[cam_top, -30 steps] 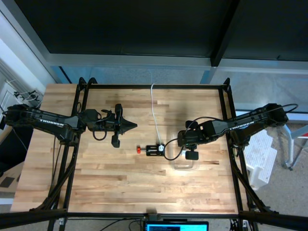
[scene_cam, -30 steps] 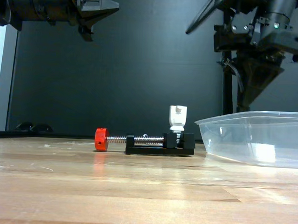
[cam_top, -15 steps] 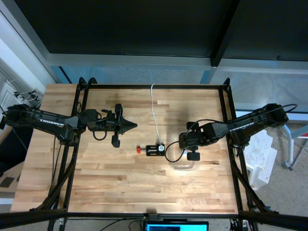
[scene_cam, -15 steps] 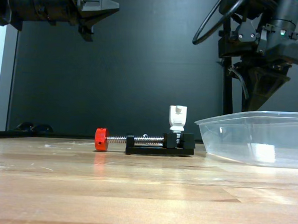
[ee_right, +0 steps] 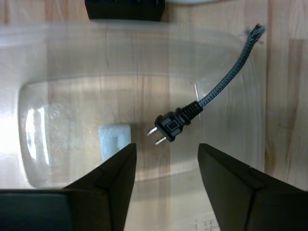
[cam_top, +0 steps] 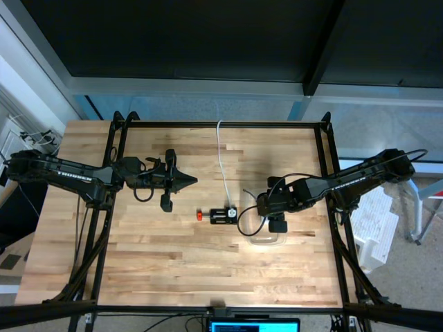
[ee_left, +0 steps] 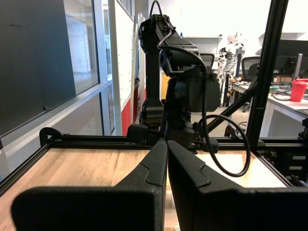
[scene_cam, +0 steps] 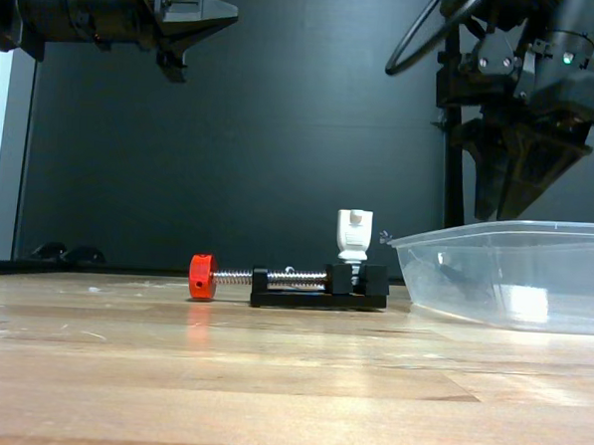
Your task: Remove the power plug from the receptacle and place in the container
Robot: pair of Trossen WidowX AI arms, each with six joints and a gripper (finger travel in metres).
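The power plug lies in the container beneath right hand, right of receptacle; left hand well left.

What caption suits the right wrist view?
Open right gripper above clear plastic rectangular tub holding small black corded plug and pale cube; left gripper shut, parked aloft.

1. High view: from above the table's near edge, looking down and away, far off.
2. Low view: tabletop level, close; with the high view it shares the vise and container at centre.
3. Left wrist view: level along the left gripper, raised at the table's left, facing the right arm.
4. Right wrist view: straight down, close, past the right gripper over the container.
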